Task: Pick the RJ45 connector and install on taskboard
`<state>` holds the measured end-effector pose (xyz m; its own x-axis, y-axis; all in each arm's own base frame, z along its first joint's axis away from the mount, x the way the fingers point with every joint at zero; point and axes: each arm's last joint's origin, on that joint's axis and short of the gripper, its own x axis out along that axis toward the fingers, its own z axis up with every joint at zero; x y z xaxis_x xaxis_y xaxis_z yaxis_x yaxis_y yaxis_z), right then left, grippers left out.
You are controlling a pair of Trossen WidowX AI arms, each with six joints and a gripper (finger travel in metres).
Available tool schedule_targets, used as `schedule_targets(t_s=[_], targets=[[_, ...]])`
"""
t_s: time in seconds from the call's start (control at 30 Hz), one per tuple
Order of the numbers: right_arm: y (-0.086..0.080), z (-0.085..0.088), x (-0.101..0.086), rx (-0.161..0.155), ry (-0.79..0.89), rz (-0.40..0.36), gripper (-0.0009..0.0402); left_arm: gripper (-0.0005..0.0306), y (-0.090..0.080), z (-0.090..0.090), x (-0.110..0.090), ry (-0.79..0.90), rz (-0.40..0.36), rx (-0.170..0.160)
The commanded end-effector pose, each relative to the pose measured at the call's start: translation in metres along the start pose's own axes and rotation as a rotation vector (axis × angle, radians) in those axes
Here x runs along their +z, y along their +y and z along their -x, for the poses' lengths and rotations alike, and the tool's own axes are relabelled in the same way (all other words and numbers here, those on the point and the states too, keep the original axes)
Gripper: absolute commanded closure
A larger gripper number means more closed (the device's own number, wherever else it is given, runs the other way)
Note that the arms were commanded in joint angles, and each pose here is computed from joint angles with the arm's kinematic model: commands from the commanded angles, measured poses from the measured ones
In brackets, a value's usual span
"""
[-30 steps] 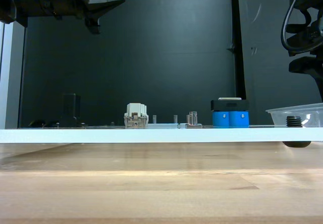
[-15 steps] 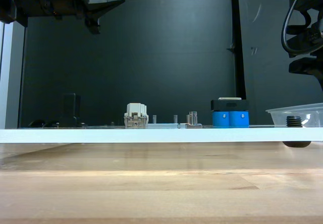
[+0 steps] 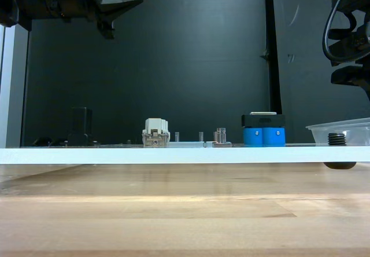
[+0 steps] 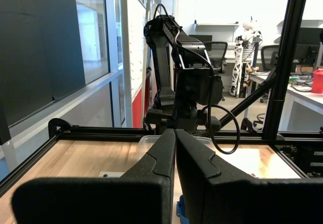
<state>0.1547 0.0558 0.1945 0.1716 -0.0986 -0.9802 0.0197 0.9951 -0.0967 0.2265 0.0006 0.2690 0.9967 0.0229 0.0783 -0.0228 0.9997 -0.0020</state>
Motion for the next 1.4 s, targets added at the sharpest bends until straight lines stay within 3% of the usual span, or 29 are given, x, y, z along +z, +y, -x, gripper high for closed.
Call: schedule_targets(t_s=[0.03,0.5,0.73,0.9,0.97,1.4], targets=[[0.001,0.001,0.0,0.023,0.002,0.0,0.0393,0.03,0.0,0.0,0.0,0.0,0.0,0.0],[-0.002,0.013,-0.001,0.05,-0.05,-0.01,0.0393,0.03,0.0,0.0,0.0,0.0,0.0,0.0],[-0.003,0.039,0.007,0.061,-0.075,-0.03,0.0393,0.03,0.0,0.0,0.0,0.0,0.0,0.0],[0.0,0.055,0.015,0.168,-0.09,-0.029,0.0393,0.03,0.0,0.0,0.0,0.0,0.0,0.0],[0.001,0.061,0.017,0.184,-0.099,-0.041,0.0393,0.03,0.0,0.0,0.0,0.0,0.0,0.0],[0.003,0.075,0.023,0.164,-0.052,-0.043,0.0393,0.03,0.0,0.0,0.0,0.0,0.0,0.0]])
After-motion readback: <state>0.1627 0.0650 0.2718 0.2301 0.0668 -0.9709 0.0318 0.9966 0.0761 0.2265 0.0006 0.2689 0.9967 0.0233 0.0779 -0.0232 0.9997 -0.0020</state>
